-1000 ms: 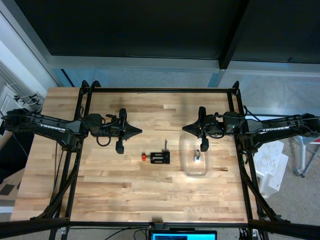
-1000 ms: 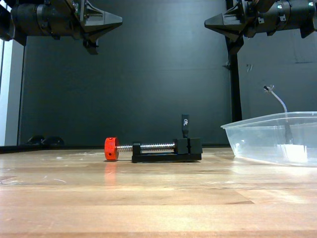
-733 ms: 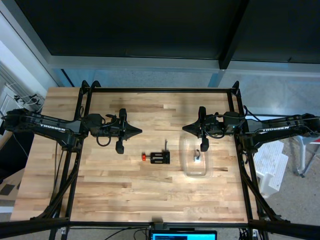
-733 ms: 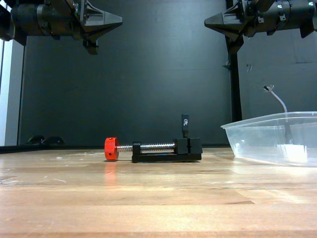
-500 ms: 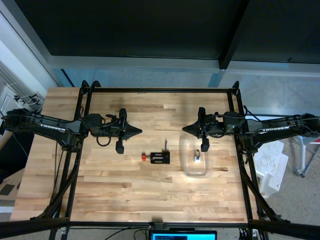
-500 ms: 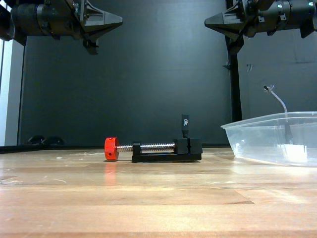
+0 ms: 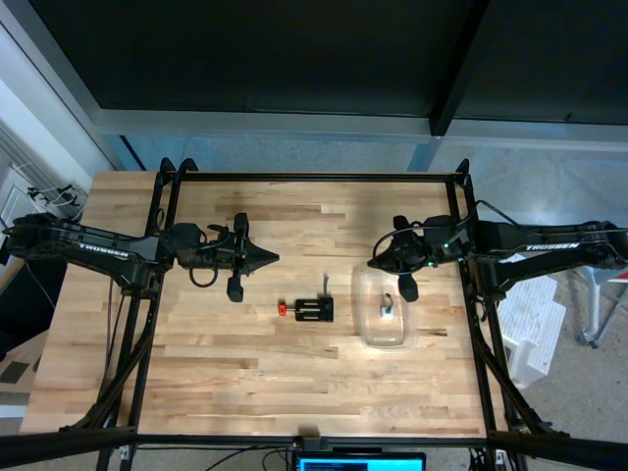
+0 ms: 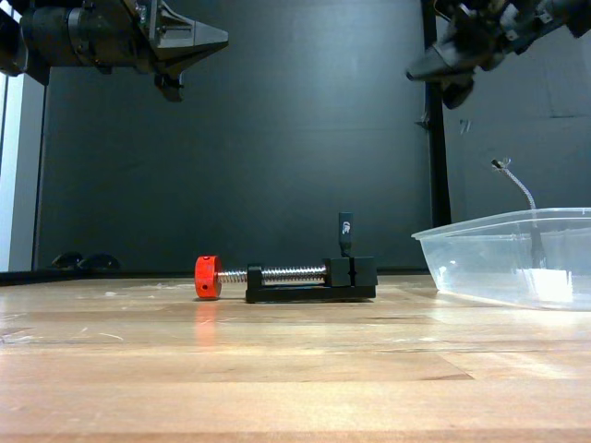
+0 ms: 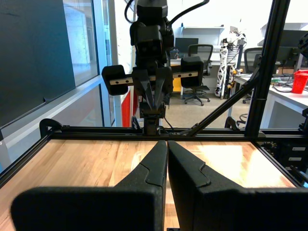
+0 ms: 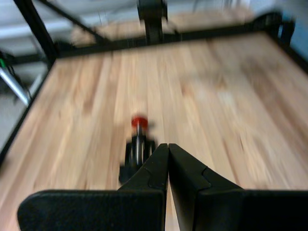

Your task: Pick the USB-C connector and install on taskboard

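The taskboard [image 7: 306,310] is a small black block with a red-orange knob and an upright pin, lying mid-table; it also shows in the low view [image 8: 309,277] and the right wrist view [image 10: 137,144]. The USB-C connector [image 7: 388,308] lies with its braided cable in a clear tray, and its white body [image 8: 552,282] shows through the tray wall. My right gripper [image 7: 374,263] hangs shut and empty above the tray's far end, tilted down toward the taskboard [image 8: 413,73] [image 10: 168,146]. My left gripper [image 7: 274,258] is shut and empty, held high left of the taskboard [image 8: 224,39] [image 9: 167,143].
The clear plastic tray [image 7: 365,332] stands right of the taskboard, its rim [image 8: 480,229] low on the table. A black frame [image 7: 314,177] borders the wooden table. The cable's metal tip [image 8: 502,166] sticks up above the tray.
My right arm has pitched downward and shifted slightly right, so its gripper now points down at the table. The left arm, taskboard and connector have not moved.
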Robot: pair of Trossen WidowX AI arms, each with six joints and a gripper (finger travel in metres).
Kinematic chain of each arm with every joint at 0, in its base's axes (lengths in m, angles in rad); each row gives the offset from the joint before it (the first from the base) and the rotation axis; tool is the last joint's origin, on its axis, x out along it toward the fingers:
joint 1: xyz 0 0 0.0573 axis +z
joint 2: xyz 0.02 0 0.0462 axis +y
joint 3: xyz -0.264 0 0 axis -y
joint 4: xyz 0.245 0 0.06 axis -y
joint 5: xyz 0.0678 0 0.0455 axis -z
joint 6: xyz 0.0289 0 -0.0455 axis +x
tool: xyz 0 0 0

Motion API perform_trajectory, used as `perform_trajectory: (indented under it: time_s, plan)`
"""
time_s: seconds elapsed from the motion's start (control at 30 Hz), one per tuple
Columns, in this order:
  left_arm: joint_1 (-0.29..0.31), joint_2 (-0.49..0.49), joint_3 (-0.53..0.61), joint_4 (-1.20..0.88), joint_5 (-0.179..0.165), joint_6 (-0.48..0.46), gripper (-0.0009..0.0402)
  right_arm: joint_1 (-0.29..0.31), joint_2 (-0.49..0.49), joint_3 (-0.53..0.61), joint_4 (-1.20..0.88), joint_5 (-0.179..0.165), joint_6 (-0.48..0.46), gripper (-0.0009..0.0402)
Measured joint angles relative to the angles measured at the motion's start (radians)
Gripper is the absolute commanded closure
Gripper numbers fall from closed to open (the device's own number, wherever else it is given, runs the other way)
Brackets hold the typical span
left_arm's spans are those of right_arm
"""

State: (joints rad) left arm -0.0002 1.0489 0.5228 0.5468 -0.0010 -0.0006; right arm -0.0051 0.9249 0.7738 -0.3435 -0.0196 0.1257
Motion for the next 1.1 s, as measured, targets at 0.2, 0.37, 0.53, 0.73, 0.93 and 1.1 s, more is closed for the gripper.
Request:
perform_trajectory:
  time_s: [0.2,0.37,0.53,0.73,0.93,1.1]
  plan:
    - [0.0,0.0,0.0,0.0,0.0,0.0,0.0393,0.007,0.0,0.08,-0.251,0.0,0.0,0.0393]
    - [0.0,0.0,0.0,0.0,0.0,0.0,0.0393,0.018,0.0,0.138,-0.389,0.0,0.023,0.0393]
    - [0.0,0.0,0.0,0.0,0.0,0.0,0.0393,0.047,0.005,0.188,-0.484,-0.009,0.064,0.0393]
    - [0.0,0.0,0.0,0.0,0.0,0.0,0.0393,0.098,0.055,0.245,-0.616,-0.008,0.098,0.0393]
    - [0.0,0.0,0.0,0.0,0.0,0.0,0.0393,0.132,0.131,0.3,-0.734,-0.005,0.11,0.0393]
    - [0.0,0.0,0.0,0.0,0.0,0.0,0.0393,0.157,0.207,0.338,-0.825,0.027,0.124,0.0393]
